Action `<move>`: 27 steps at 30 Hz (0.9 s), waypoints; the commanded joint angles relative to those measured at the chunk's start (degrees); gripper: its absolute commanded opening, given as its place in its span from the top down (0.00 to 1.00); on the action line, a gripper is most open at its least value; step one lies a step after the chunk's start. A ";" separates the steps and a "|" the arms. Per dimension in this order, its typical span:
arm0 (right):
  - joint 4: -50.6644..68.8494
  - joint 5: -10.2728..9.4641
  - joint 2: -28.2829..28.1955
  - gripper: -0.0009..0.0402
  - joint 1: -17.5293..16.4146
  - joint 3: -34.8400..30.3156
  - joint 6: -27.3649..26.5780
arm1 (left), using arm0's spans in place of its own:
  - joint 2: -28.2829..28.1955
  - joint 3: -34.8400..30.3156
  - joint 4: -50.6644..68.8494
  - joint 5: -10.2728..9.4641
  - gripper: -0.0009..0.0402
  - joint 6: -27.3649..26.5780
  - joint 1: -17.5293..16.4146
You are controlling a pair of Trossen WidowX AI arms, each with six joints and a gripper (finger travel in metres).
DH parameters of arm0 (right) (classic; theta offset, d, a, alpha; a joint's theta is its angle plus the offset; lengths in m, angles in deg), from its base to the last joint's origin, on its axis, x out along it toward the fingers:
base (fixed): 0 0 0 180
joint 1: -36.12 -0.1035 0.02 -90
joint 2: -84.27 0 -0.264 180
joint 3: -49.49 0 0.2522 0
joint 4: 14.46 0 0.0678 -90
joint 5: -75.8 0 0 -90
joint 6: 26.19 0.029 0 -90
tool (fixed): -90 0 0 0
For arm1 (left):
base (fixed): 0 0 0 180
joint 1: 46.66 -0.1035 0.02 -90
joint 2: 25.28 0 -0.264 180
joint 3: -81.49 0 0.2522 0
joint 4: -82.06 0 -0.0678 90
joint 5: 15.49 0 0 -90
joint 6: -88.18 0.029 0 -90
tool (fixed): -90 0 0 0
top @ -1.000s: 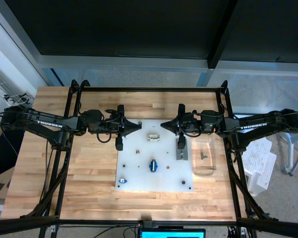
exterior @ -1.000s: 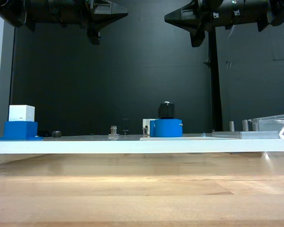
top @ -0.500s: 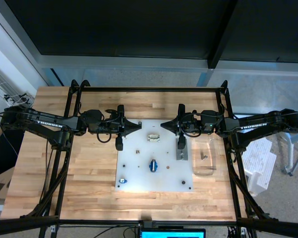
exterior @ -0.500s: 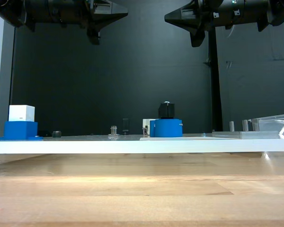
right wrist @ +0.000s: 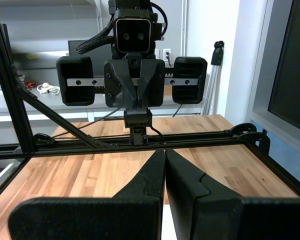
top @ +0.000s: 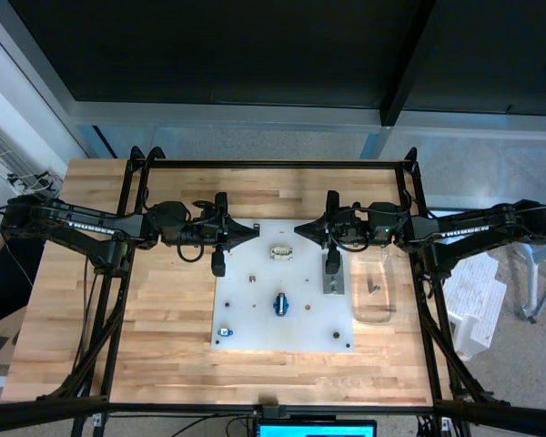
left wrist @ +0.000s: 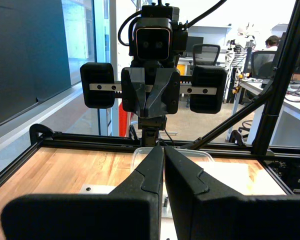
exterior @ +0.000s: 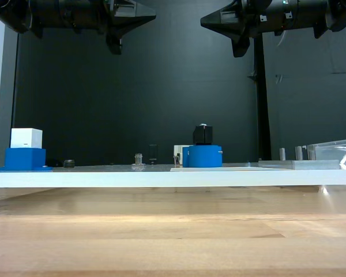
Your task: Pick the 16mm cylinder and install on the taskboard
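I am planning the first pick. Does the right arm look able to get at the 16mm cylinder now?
Probably yes. The 16mm cylinder lies in the open-topped clear tray, nothing over it. The right gripper and left gripper hang high over the taskboard, fingers shut, so the right one must open first.

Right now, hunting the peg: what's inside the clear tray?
The 16mm cylinder lies inside the clear tray, nothing covering it. Left gripper and right gripper hang shut above the taskboard.

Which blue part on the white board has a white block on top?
The blue part in the taskboard's near-left corner; the central blue connector has a black top. The left gripper and right gripper hang shut above its far side.
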 commanded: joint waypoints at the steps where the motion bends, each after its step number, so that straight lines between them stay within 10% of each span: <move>1: 0.00 0.00 -0.02 0.98 -0.02 0.00 0.00 | 0.00 -0.02 -0.02 0.02 0.98 0.02 -0.02; 27: 14.71 0.00 6.58 0.98 -2.56 0.00 2.71 | 0.00 -0.02 -0.02 0.02 0.98 0.02 -0.02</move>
